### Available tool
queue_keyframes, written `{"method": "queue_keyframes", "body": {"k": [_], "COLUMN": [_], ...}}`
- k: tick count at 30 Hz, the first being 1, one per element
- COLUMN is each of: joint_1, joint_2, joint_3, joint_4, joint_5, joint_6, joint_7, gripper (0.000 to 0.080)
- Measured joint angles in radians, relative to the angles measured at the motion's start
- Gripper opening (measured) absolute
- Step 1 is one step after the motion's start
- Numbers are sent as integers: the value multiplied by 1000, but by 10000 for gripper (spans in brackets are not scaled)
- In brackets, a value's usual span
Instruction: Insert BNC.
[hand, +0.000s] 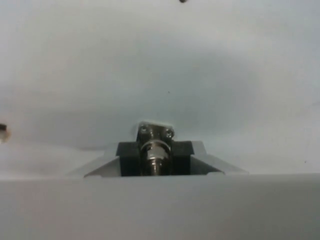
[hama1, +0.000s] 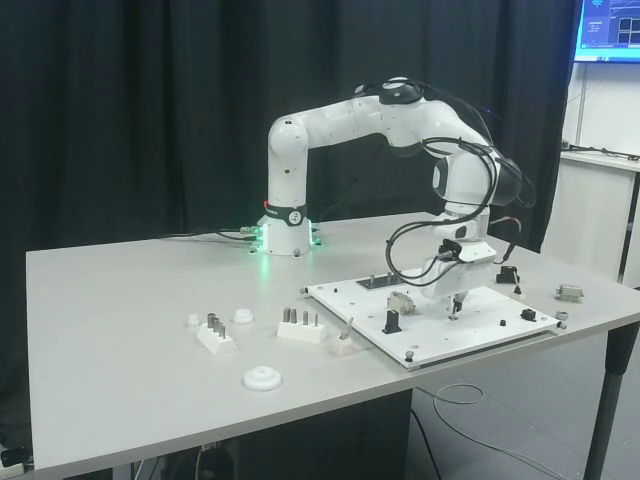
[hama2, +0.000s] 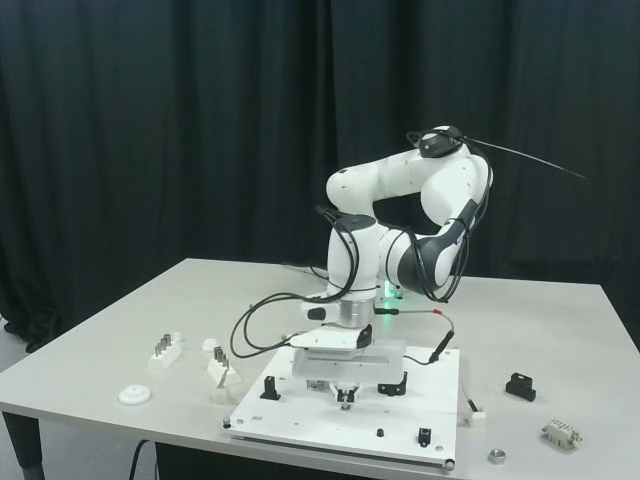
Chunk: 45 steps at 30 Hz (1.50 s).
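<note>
A: Going left to right across the worktop, which holders carry anything?

B: In the first room view, a small white block holds a few upright grey pins. Beside it a second white block holds its own row of pins. A white disc lies in front of them, holding nothing that I can make out. Further right sits the white board with black fixtures on it.

A: And the BNC?

B: The BNC connector shows in the wrist view, sitting between the black pads of the pincer. The pads are closed in on either side of it, so I judge it gripped. In the room views the pincer hangs just over the board, the connector pointing down.

A: Is it seated?

B: I cannot tell. No socket shows in the wrist view, only plain white surface beyond the connector.

A: What could go wrong?

B: I judge the main risk is misalignment. If the connector comes down off-axis, it may jam on the socket rim or slip between the pads. The bayonet lugs also need the right rotation, or it will not go in. The black cable looping off the wrist could snag a fixture.
</note>
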Motion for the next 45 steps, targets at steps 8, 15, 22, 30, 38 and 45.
{"method": "queue_keyframes", "body": {"k": [8, 15, 22, 30, 38, 45], "joint_1": [2, 3, 4, 6, 9, 11], "joint_2": [0, 0, 0, 0, 1, 2], "joint_3": [0, 0, 0, 0, 0, 0], "joint_4": [-2, -3, -3, -4, -5, -6], "joint_5": [0, 0, 0, 0, -5, -6], "joint_6": [3, 5, 6, 8, 13, 16], "joint_7": [60, 127, 187, 294, 459, 532], "gripper": [122, 122, 122, 122, 122, 122]}}
